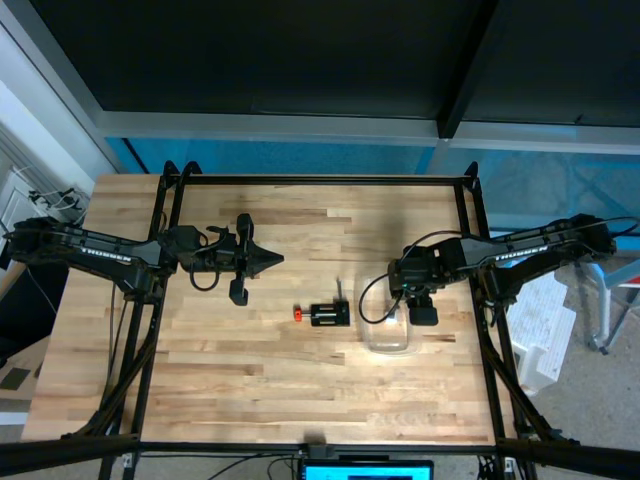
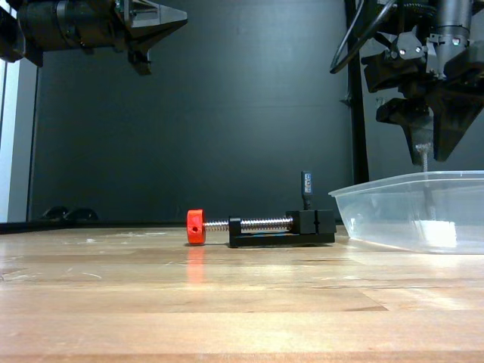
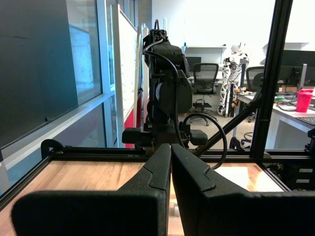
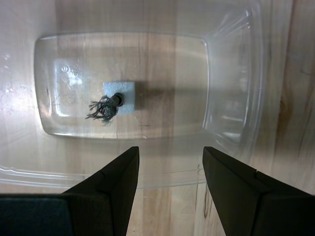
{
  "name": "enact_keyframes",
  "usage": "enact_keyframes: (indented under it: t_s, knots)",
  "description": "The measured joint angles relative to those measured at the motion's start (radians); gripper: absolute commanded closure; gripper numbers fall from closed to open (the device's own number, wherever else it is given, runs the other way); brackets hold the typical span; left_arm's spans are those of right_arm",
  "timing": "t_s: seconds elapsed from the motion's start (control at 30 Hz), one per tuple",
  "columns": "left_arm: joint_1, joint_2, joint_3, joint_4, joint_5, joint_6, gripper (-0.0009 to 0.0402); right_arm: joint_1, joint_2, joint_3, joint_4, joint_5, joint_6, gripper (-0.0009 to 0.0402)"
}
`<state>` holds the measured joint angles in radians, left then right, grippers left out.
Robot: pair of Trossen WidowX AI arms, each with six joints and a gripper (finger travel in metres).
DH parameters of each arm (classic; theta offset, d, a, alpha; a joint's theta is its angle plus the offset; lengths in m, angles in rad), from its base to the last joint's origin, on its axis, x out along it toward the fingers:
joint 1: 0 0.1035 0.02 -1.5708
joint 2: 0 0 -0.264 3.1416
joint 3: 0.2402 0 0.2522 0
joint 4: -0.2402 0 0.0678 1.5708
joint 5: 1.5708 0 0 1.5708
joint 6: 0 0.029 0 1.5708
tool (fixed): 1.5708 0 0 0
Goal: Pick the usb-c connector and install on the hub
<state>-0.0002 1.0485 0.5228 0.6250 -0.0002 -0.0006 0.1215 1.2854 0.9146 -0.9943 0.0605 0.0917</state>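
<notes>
Light: bright, even | glare: tray (image 4: 231, 98) walls | low view: dark backdrop, right hand (image 2: 429, 151) silhouetted

Seen from above, the hub (image 1: 325, 314) has bare table (image 1: 250, 380) at its 6, 9 and 12 o'clock; the wall of the clear tray (image 1: 388, 349) stands just beside it at 3 o'clock. The right gripper (image 4: 170, 150) hangs over the tray with its jaws spread, and the tray's walls ring the usb-c connector (image 4: 110, 103). The left gripper (image 1: 276, 259), jaws together, hovers high at 10 o'clock, well apart

We see a wood-strip desk (image 1: 260, 390) inside a black frame (image 1: 320, 180), a dark panel (image 2: 249, 98) behind it, and beyond, an office with glass partitions (image 3: 83, 59), a swivel chair (image 3: 206, 78) and a red container (image 3: 303, 100).
</notes>
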Motion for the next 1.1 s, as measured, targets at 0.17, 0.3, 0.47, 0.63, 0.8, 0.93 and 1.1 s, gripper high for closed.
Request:
enact_keyframes:
  t_s: [0.17, 0.3, 0.47, 0.63, 0.8, 0.93, 1.1]
  knots:
    - [0.000, 0.000, 0.000, 0.000, 0.000, 0.000, 0.0393, 0.007, 0.000, -0.026, 0.024, 0.000, 0.005, 0.0214]
    - [0.000, 0.000, 0.000, 0.000, 0.000, 0.000, 0.0393, 0.011, 0.000, -0.042, 0.048, 0.000, 0.006, 0.0214]
    - [0.000, 0.000, 0.000, 0.000, 0.000, 0.000, 0.0393, 0.016, 0.000, -0.071, 0.083, 0.000, 0.006, 0.0214]
    - [0.000, 0.000, 0.000, 0.000, 0.000, 0.000, 0.0393, 0.017, 0.007, -0.089, 0.102, 0.001, 0.006, 0.0214]
    - [0.000, 0.000, 0.000, 0.000, 0.000, 0.000, 0.0393, 0.017, 0.040, -0.089, 0.126, 0.001, 0.006, 0.0214]
    - [0.000, 0.000, 0.000, 0.000, 0.000, 0.000, 0.0393, 0.017, 0.058, -0.089, 0.134, 0.001, 0.005, 0.0215]
    - [0.000, 0.000, 0.000, 0.000, 0.000, 0.000, 0.0393, 0.017, 0.064, -0.090, 0.142, 0.001, 0.004, 0.0215]
